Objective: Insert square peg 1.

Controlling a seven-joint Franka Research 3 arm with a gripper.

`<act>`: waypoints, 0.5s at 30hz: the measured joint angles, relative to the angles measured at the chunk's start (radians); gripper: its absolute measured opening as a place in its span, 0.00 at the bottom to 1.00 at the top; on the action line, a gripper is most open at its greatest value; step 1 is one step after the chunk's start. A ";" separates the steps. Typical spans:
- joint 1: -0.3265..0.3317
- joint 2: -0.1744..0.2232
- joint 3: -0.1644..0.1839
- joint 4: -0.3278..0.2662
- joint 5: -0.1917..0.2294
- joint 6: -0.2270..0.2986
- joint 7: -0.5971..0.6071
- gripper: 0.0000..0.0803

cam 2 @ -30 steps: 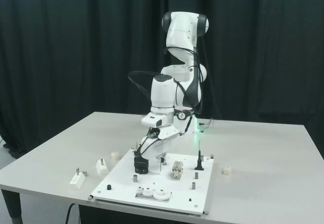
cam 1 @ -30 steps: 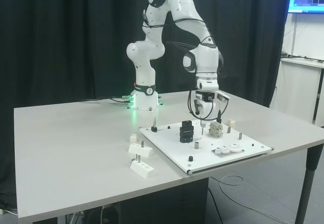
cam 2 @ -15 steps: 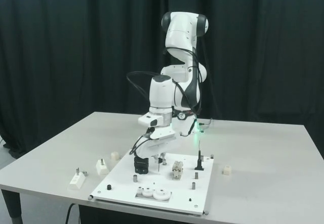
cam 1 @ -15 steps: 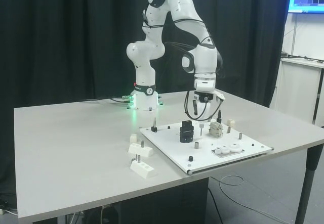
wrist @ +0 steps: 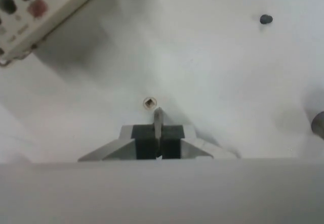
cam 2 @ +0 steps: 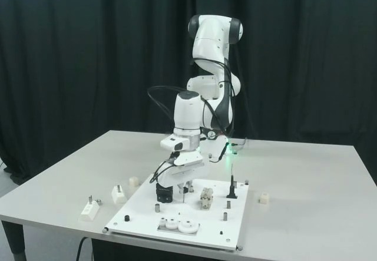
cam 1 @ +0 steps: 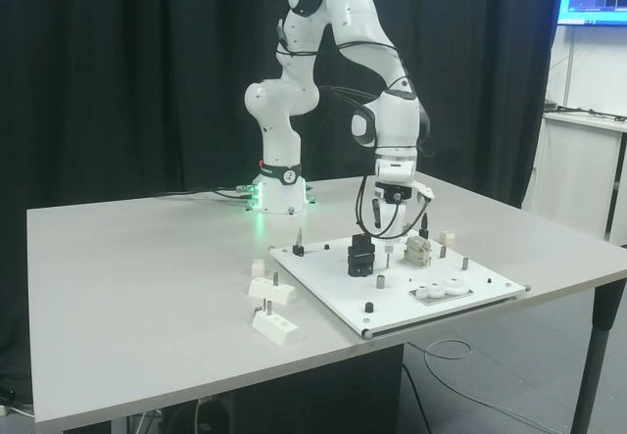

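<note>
Pincer [wrist: 158, 150] is clamping the square peg [wrist: 158, 123] upright, hovering just beside the square hole [wrist: 149, 102] in the white board [wrist: 228, 82]; insertion is not yet done.

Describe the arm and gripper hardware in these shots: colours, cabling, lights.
White Franka arm with rounded link shells and black joint bands, one black cap at the top joint. Black cables loop from the wrist housing down to the gripper, whose fingers have black pads. The round white base wears a black ring and glows green at its foot on the grey table.
</note>
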State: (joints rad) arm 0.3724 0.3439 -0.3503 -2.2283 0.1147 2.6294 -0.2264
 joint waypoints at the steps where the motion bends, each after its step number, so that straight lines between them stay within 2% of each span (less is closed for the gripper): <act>1: 0.000 0.000 0.000 0.000 -0.001 0.000 -0.001 0.03; 15: 0.003 -0.020 0.001 0.000 -0.005 -0.027 -0.003 0.03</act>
State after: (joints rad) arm 0.3751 0.3237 -0.3495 -2.2284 0.1094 2.6025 -0.2290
